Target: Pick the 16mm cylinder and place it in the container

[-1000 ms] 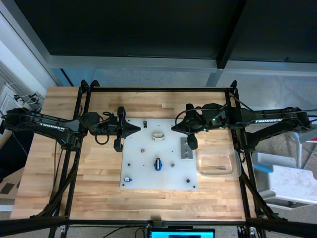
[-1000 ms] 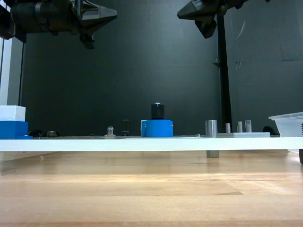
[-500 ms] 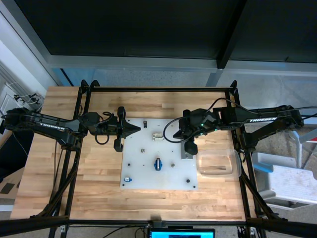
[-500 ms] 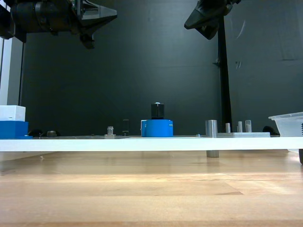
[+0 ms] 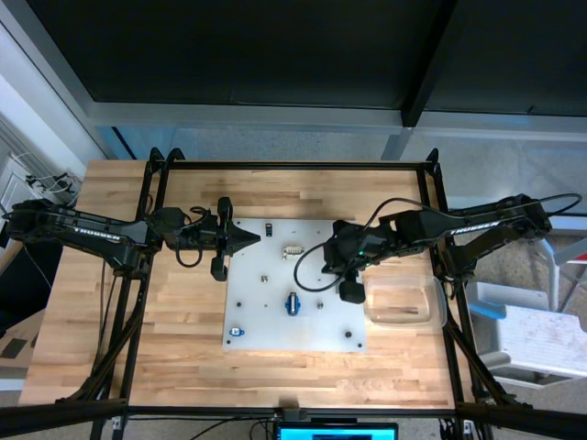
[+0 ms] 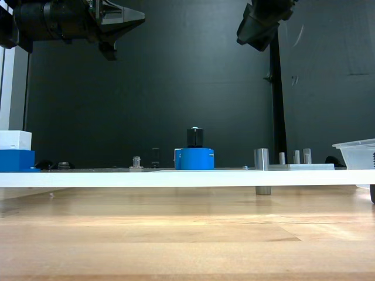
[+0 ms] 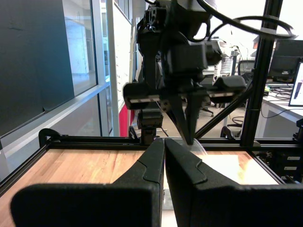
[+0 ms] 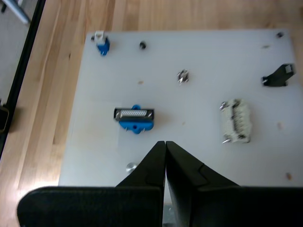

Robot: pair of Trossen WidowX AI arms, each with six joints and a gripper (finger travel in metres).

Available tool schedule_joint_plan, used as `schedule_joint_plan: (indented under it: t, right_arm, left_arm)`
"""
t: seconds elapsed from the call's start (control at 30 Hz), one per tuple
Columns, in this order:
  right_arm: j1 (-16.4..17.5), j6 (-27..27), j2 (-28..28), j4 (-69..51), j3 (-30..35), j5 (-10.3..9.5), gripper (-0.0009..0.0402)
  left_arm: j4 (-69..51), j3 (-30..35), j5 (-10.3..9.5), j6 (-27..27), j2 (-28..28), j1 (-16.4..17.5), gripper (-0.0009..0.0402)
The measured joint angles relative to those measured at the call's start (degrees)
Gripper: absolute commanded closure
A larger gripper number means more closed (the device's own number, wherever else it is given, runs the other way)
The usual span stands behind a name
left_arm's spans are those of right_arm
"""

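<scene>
While the high view looks down on the wooden surface (image 5: 183,367), the left gripper (image 5: 255,238) hangs at the left edge of the white board (image 5: 275,321), pointing inward. The right gripper (image 5: 324,268) reaches in from the right and tilts down over the board's middle. The 16mm cylinder (image 5: 321,303) stands on the board just right of the blue plug (image 5: 293,303), on the near side of the right gripper's tip. The container (image 5: 431,316) sits on the surface just beside the board's right edge. In the low view both grippers, left (image 6: 140,20) and right (image 6: 241,39), are well above the board. There the cylinder (image 6: 261,158) stands upright between the blue plug (image 6: 194,158) and a flat grey block (image 6: 302,167), with the container (image 6: 356,153) at the far right. The left wrist view shows the left fingers (image 7: 149,165) pressed together on nothing, and the right gripper (image 7: 190,139) ahead, pointing down. In the right wrist view the right fingers (image 8: 151,163) are closed to a thin slit and hold nothing. The cylinder (image 8: 131,166) shows on the board below, close beside one finger's edge.
</scene>
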Motion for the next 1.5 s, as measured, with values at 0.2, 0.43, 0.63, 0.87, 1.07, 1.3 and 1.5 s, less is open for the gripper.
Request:
schedule_joint_plan:
  t: [0.2,0.43,0.63,0.87,1.07,1.3,1.5]
  right_arm:
    - [1.86,0.79,1.64,-1.60,0.00,0.02,0.0393]
    - [3.17,1.99,5.25,-4.04,0.00,0.92,0.0393]
    - [3.80,3.48,7.56,-4.42,0.00,1.73,0.0393]
    - [4.92,4.52,9.44,-4.66,0.00,1.73,0.0377]
    - [5.68,5.75,11.23,-6.29,0.79,3.04,0.0302]
    - [5.99,6.97,13.99,-10.19,4.17,3.96,0.0233]
    - [6.19,6.97,17.31,-13.62,8.41,4.50,0.0224]
  left_arm:
    - [0.02,-0.02,0.00,0.00,0.02,0.00,0.0393]
    - [0.02,0.00,0.00,0.00,0.00,0.00,0.0393]
    - [0.00,-0.02,0.00,0.00,0.00,0.00,0.0393]
    - [0.02,0.00,0.02,0.00,0.02,0.00,0.0393]
    - [0.02,-0.02,0.00,0.00,0.00,0.00,0.0393]
    - [0.00,0.00,0.00,0.00,0.00,0.00,0.0393]
    - [0.00,-0.02,0.00,0.00,0.00,0.00,0.0393]
